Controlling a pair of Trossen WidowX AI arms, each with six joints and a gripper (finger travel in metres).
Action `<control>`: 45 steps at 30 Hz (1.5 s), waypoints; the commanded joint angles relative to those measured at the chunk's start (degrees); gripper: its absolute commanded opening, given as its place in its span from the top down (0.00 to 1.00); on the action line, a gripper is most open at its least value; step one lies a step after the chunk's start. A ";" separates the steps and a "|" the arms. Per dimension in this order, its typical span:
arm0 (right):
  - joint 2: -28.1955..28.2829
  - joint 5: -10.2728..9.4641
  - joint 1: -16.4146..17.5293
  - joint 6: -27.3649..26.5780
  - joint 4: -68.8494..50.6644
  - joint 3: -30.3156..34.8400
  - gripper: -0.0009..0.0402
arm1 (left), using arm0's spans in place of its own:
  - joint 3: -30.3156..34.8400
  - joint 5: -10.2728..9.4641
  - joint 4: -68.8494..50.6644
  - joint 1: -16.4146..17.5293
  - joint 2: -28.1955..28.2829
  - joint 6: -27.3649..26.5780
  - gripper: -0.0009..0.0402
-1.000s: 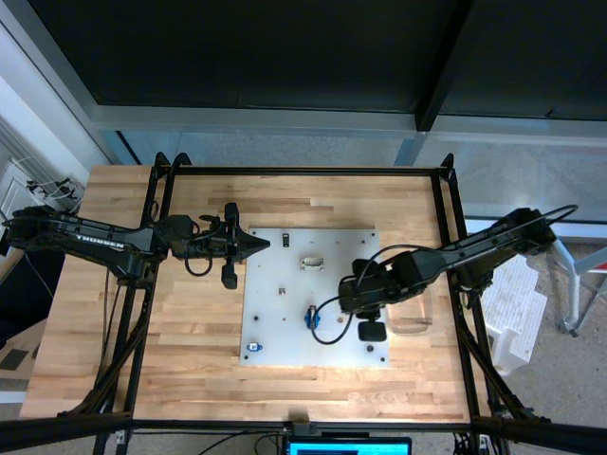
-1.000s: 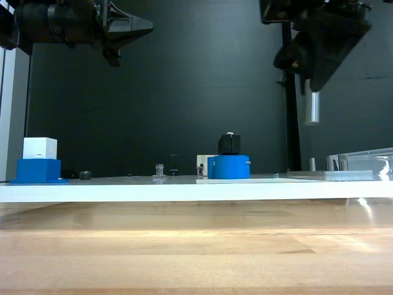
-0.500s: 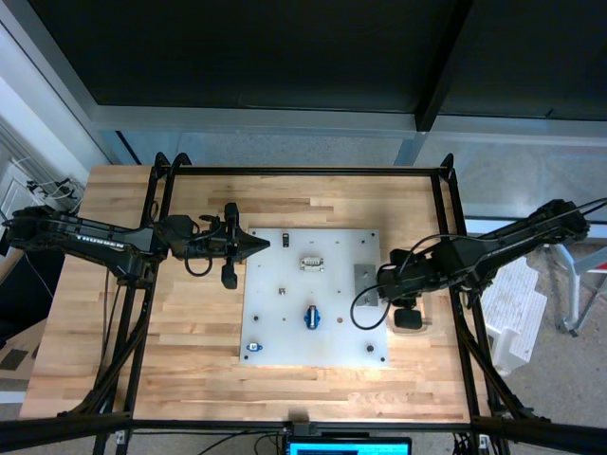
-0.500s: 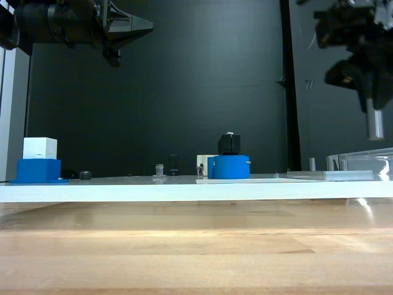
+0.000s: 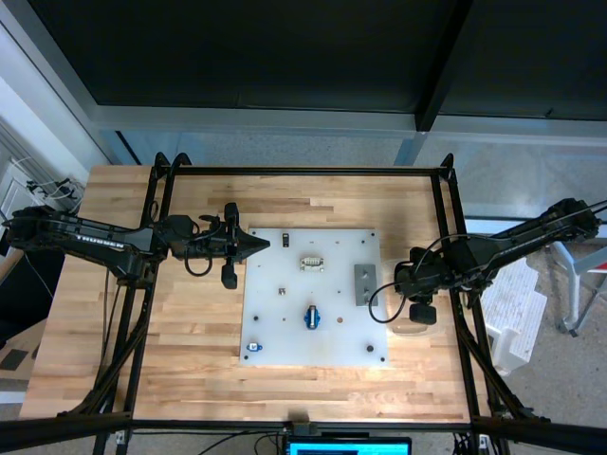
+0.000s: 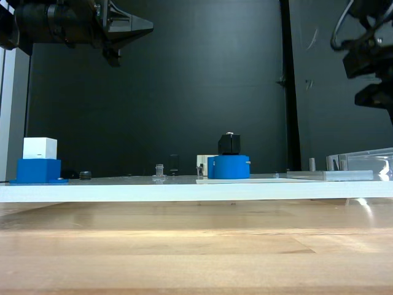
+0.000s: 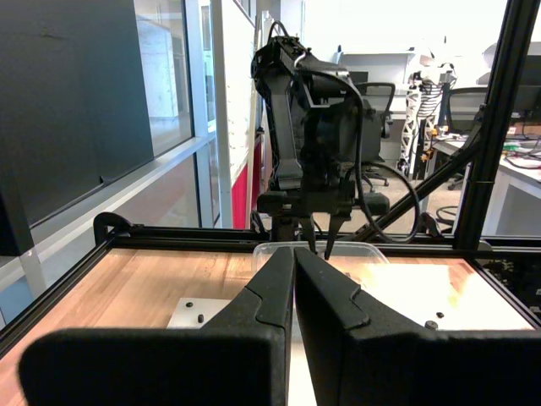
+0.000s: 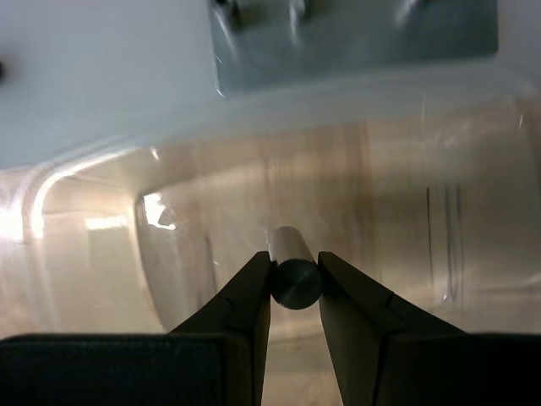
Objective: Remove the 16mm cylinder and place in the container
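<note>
Right gripper (image 8: 293, 266) is clamping the rod (image 8: 296, 284) above the tub (image 8: 397, 245) by the tabletop's (image 5: 190, 360) right edge, left gripper (image 7: 294, 254) idling fingers-together toward the left edge; dropping from this height is likely risking a bounce-out.

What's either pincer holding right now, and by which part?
Right pincer, above the container, clamps the 16mm cylinder by one end. Left pincer, parked at left, holds nothing.

Robotics lab in an open office: black frame (image 5: 303, 172) around wooden tabletop (image 5: 190, 379), white task board (image 5: 285, 332), left tool (image 5: 264, 245) above the board's left edge, right tool (image 8: 294, 271) just past its right edge; office chairs (image 7: 378, 95) and desks (image 7: 520, 165) behind.
</note>
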 commanded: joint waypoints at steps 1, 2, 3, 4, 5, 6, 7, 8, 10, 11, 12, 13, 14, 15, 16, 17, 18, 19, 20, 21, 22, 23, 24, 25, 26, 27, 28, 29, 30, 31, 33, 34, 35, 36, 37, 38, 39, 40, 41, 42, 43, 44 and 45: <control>0.11 -0.35 0.04 0.11 1.33 -1.57 0.87 | 0.00 0.02 0.02 0.00 0.00 0.02 0.98; 0.11 -0.44 0.04 0.15 1.70 -1.86 0.84 | 0.00 0.02 0.02 0.02 0.00 0.02 0.98; 0.11 -0.39 0.04 0.39 1.92 -2.03 0.82 | 0.00 0.02 0.02 0.02 0.00 0.02 0.98; 0.11 -0.37 0.04 0.48 1.97 -2.10 0.79 | 0.00 0.02 0.02 0.00 0.00 0.02 0.98; 0.11 -0.37 0.04 0.48 1.99 -2.10 0.77 | 0.00 0.02 0.02 0.00 0.00 0.02 0.98; 0.11 -0.35 0.04 0.48 2.05 -2.10 0.74 | 0.00 0.02 0.02 0.02 0.00 0.02 0.98; 0.11 -0.31 0.04 0.48 2.05 -2.10 0.72 | 0.00 0.02 0.02 0.02 0.00 0.02 0.98; 0.11 -0.07 0.02 0.48 2.05 -2.10 0.69 | 0.00 0.02 0.02 0.02 0.00 0.02 0.98; 0.11 0.00 0.04 0.48 2.08 -2.10 0.65 | 0.00 0.02 0.02 0.02 0.00 0.02 0.98; 0.11 0.00 0.02 0.48 2.08 -2.10 0.63 | 0.00 0.02 0.02 0.02 0.00 0.02 0.98; 0.11 0.00 0.00 0.48 2.08 -2.10 0.61 | 0.00 0.02 0.02 0.02 0.00 0.02 0.98; 0.11 -0.02 0.02 0.50 2.03 -2.10 0.60 | 0.00 0.02 0.02 0.00 0.00 0.02 0.98; 0.11 -0.02 0.02 0.50 2.03 -2.10 0.58 | 0.00 0.02 0.04 0.02 0.00 0.02 0.98; 0.11 -0.02 0.00 0.52 2.03 -2.10 0.57 | 0.00 0.02 0.02 0.02 0.00 0.02 0.98; 0.11 -0.02 0.00 0.52 2.03 -2.10 0.56 | 0.00 0.00 0.02 0.00 0.00 0.02 0.98; 0.11 -0.02 0.02 0.50 2.03 -2.03 0.55 | 0.00 0.02 0.02 0.02 0.00 0.02 0.98; 0.11 0.00 0.00 0.48 1.95 -1.75 0.54 | 0.00 0.02 0.02 0.02 0.00 0.02 0.98; 0.11 0.02 0.00 0.48 1.99 -1.40 0.54 | 0.00 0.02 0.02 0.00 0.00 0.02 0.98; 0.11 0.04 -0.02 0.46 2.01 -0.87 0.54 | 0.00 0.02 0.02 0.00 0.00 0.02 0.98; 0.11 0.04 -0.02 0.44 1.99 -0.26 0.54 | 0.00 0.02 0.04 0.02 0.00 0.02 0.98; 0.11 0.09 -0.07 0.26 1.97 0.48 0.54 | 0.00 0.02 0.02 0.02 0.00 0.02 0.98; 0.11 0.13 -0.24 -0.24 2.01 1.20 0.54 | 0.00 0.02 0.02 0.00 0.00 0.02 0.98; 0.11 0.35 -0.42 -0.52 2.08 1.95 0.54 | 0.00 0.02 0.02 0.02 0.00 0.02 0.98; 0.11 0.79 -0.57 -0.90 2.21 2.71 0.54 | 0.00 0.02 0.02 0.02 0.00 0.02 0.98; 0.11 1.75 -0.74 -1.64 2.47 3.54 0.54 | 0.00 0.02 0.02 0.02 0.00 0.02 0.98; 0.11 2.62 -0.94 -2.34 3.10 4.31 0.54 | 0.00 0.02 0.02 0.00 0.00 0.02 0.98; 0.11 3.34 -1.20 -3.23 4.00 5.11 0.54 | 0.00 0.02 0.02 0.02 0.00 0.02 0.98; 0.11 3.72 -1.57 -4.04 5.29 5.79 0.54 | 0.00 0.02 0.02 0.02 0.00 0.02 0.98; 0.11 4.11 -2.08 -5.11 7.10 6.43 0.54 | 0.00 0.02 0.02 0.02 0.00 0.02 0.98; 0.11 4.17 -2.64 -6.05 9.20 6.99 0.54 | 0.00 0.02 0.02 0.00 0.00 0.02 0.98; 0.11 4.33 -4.02 -8.13 14.58 7.67 0.54 | 0.00 0.02 0.02 0.02 0.00 0.02 0.98; 0.11 4.31 -4.63 -9.25 17.31 7.89 0.54 | 0.00 0.00 0.02 0.00 0.00 0.02 0.98; 0.22 4.31 -5.18 -10.36 20.06 8.00 0.54 | 0.00 0.02 0.02 0.02 0.00 0.02 0.98; 0.35 4.31 -5.70 -11.65 22.82 8.00 0.54 | 0.00 0.02 0.02 0.02 0.00 0.02 0.98; 0.52 4.33 -6.21 -12.92 25.27 8.00 0.54 | 0.00 0.02 0.02 0.00 0.02 0.02 0.98; 0.79 4.35 -6.73 -14.29 27.54 7.98 0.54 | 0.00 0.02 0.02 0.00 0.00 0.02 0.98; 1.01 4.31 -7.32 -15.43 29.57 8.00 0.54 | 0.00 0.02 0.02 0.02 0.00 0.02 0.98; 1.16 4.31 -7.87 -16.39 31.54 7.98 0.54 | 0.00 0.02 0.02 0.02 0.00 0.02 0.98; 1.31 4.31 -8.39 -17.51 33.53 7.98 0.54 | 0.00 0.02 0.02 0.02 0.00 0.02 0.98; 1.53 4.31 -8.94 -18.73 35.32 7.98 0.54 | 0.00 0.02 0.02 0.00 0.00 0.02 0.98; 1.70 4.28 -9.40 -19.98 37.16 7.98 0.54 | 0.00 0.02 0.02 0.00 0.00 0.02 0.98; 1.84 4.31 -9.86 -21.24 39.01 7.98 0.54 | 0.00 0.02 0.02 0.02 0.00 0.02 0.98; 1.84 4.31 -10.29 -22.45 40.79 7.96 0.54 | 0.00 0.02 0.04 0.00 0.00 0.02 0.98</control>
